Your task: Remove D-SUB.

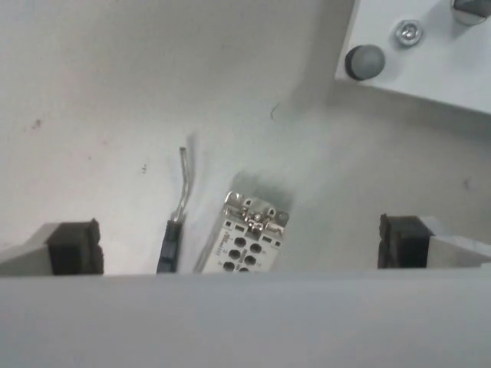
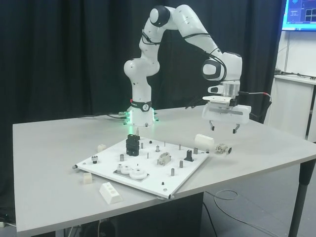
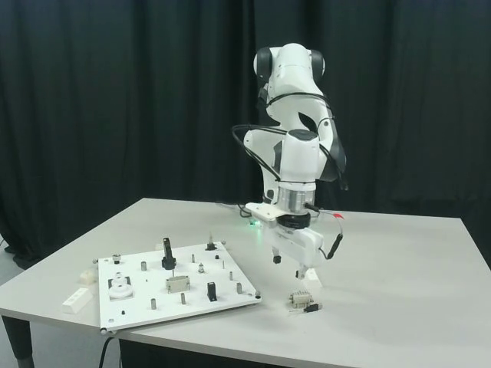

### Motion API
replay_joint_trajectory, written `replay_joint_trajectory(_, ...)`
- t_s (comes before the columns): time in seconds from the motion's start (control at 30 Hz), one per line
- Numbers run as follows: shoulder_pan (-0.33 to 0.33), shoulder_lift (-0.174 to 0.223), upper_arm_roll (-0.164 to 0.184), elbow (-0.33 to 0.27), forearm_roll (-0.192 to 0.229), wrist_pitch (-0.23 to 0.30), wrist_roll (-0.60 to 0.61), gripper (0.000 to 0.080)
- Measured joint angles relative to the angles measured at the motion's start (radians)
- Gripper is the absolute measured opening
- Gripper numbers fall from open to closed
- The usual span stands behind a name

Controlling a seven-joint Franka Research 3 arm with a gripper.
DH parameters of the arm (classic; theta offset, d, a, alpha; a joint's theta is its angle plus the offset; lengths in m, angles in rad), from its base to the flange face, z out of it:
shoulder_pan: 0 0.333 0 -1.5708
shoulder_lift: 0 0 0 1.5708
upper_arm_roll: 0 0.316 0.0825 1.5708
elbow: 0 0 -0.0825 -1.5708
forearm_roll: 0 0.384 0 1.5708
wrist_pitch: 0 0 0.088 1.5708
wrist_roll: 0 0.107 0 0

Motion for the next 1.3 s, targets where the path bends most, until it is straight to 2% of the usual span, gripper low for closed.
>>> replay_joint_trajectory(0.47, -0.005, -0.003, 0.001, 0.006, -0.036, -0.019, 0.000, 0.0800)
replay_joint_trajectory(0.97, -0.005, -0.003, 0.003, 0.006, -0.042, -0.024, -0.006, 0.0800)
replay_joint_trajectory(1.3, -0.004, -0.003, 0.006, 0.006, -0.061, -0.034, -0.046, 0.0800)
